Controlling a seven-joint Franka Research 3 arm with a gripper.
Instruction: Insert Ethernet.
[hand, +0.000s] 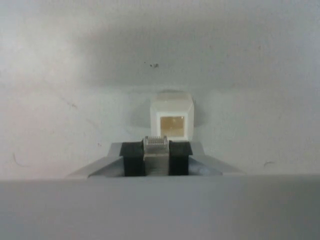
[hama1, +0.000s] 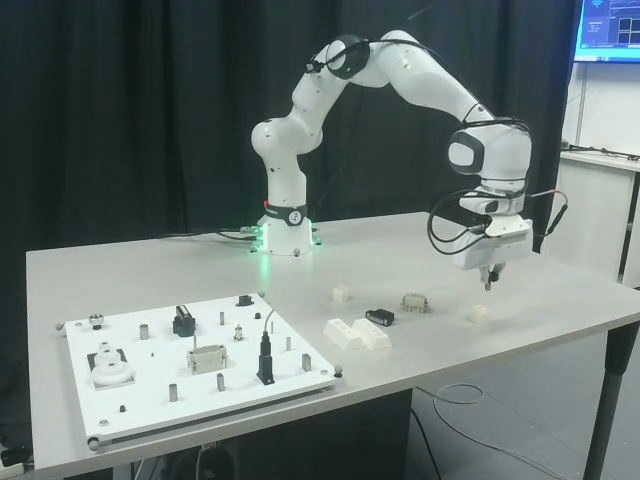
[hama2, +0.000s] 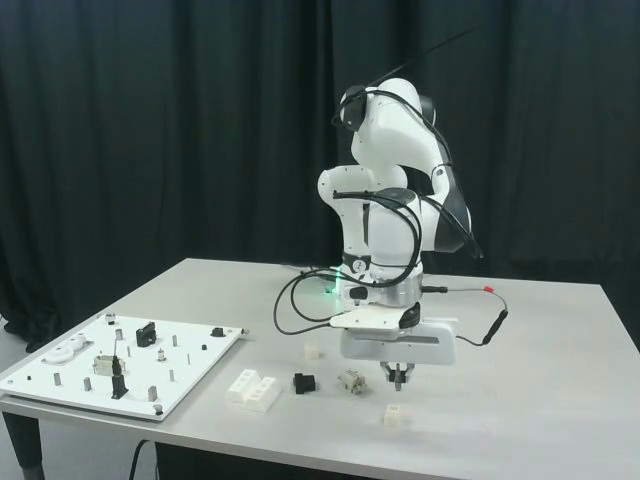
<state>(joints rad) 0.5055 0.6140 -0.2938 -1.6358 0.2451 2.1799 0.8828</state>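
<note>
White socket block (hand: 172, 119) sits just beyond gripper (hand: 156, 150), fingers clamped on Ethernet plug (hand: 155, 144), lining contacts up for insertion.

Even room light; wrist view soft, perhaps unfocused, broad shadow overhead

white arm (hama1: 400, 70), grey table (hama1: 150, 270), white socket block (hand: 172, 115), black fingers (hand: 132, 157)

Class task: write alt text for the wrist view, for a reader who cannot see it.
Seen from the wrist camera, the gripper holds an Ethernet plug between its two black jaws, contacts facing outward. Just beyond it, a small white socket block sits on the grey table, its square opening facing the camera. The plug is not yet in the socket.
</note>
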